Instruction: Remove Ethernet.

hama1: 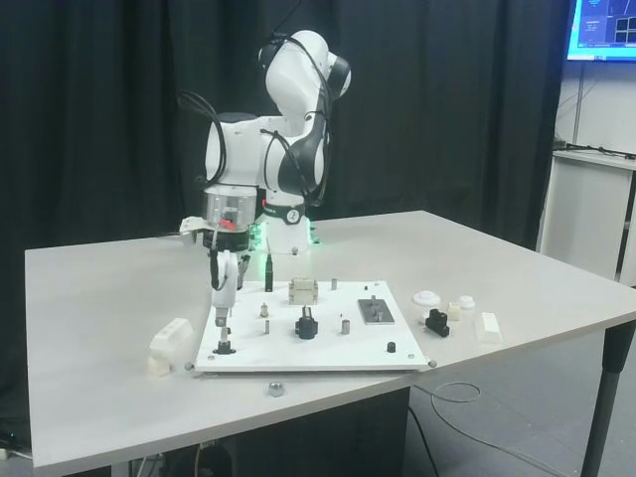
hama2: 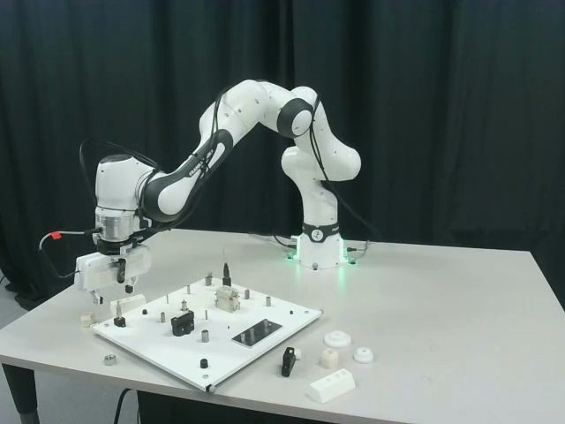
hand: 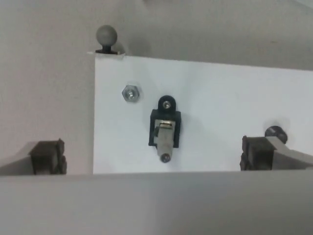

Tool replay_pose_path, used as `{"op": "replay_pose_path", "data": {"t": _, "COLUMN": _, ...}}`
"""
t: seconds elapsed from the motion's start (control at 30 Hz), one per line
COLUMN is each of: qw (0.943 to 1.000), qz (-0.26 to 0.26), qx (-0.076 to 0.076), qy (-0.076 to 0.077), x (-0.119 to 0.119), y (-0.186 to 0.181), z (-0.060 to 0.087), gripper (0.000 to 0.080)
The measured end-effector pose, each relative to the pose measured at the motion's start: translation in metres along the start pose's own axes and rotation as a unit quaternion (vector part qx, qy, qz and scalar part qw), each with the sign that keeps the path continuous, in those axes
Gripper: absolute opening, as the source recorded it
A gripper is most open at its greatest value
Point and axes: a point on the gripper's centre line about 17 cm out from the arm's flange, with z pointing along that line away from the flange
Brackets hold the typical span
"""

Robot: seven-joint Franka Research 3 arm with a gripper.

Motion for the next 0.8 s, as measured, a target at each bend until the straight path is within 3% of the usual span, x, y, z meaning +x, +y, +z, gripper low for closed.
{"op": "replay_pose_path", "data": {"t": 0.47, "qw": 0.9996, "qz": 0.020, "qx": -0.016, "qy": -0.009, "x": -0.004, "y": -0.005, "z": 0.013, "gripper": 0.0800}}
{"op": "replay_pose_path", "data": {"t": 0.8, "qw": 0.9989, "qz": 0.028, "qx": -0.028, "qy": -0.025, "x": -0.010, "y": 0.000, "z": 0.017, "gripper": 0.0800}}
